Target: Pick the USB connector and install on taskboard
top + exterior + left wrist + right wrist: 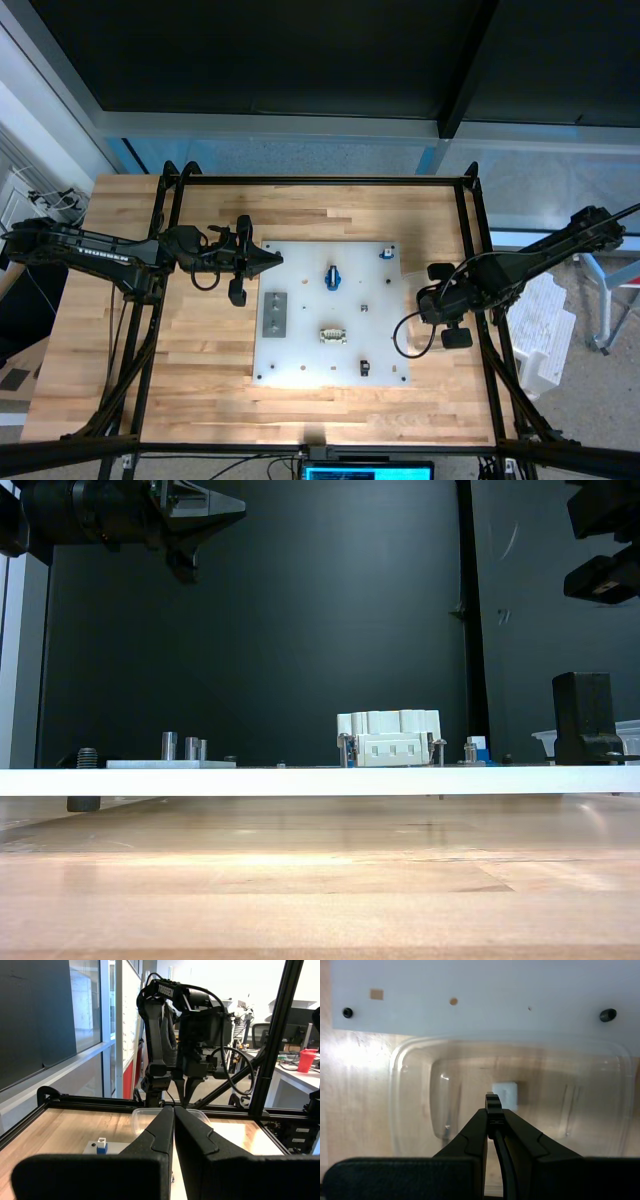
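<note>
Clear plastic forms the shallow tray [410,1110] just beside the right edge of the large flat white rectangular taskboard [300,350]. The right gripper [492,1112] hangs over it, black fingers pinching what looks like the tiny dark USB connector [492,1099], held clear of the tray floor above a small whitish square piece [506,1094]. Gripped at the tip like that, the plug seems ready for carrying to the small black socket [365,368] near the taskboard's near edge, while the left gripper [272,259] sits high over the taskboard's left edge, fingers pressed together on nothing, probably to keep out of the way.
</note>
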{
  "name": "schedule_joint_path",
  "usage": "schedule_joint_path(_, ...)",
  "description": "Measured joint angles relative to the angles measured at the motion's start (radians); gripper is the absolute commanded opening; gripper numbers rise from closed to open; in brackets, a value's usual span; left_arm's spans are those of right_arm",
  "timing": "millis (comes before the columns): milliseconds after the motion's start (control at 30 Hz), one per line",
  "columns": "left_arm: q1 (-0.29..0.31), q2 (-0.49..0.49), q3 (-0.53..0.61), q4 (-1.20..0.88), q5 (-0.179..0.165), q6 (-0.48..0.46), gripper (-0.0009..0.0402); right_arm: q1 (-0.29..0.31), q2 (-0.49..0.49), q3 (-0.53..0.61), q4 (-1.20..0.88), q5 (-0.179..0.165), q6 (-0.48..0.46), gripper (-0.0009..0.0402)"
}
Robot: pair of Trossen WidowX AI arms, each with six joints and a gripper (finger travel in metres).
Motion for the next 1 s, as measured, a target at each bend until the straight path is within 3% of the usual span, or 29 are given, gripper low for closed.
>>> schedule_joint_path(267, 0.000, 0.000, 0.000, 0.000, 0.000, 0.000, 0.0000, 0.028, 0.113, 0.079, 0.026, 0.000, 0.101, 0.0000)
schedule_joint_path(667, 0.000, 0.000, 0.000, 0.000, 0.000, 0.000, 0.0000, 0.068, 0.364, 0.286, 0.035, 0.009, 0.205, 0.0000)
schedule_joint_path(900, 0.000, 0.000, 0.000, 0.000, 0.000, 0.000, 0.0000, 0.086, 0.490, 0.410, 0.036, 0.010, 0.240, 0.0000)
schedule_joint_path(1000, 0.000, 0.000, 0.000, 0.000, 0.000, 0.000, 0.0000, 0.088, 0.537, 0.470, 0.031, 0.026, 0.241, 0.0000)
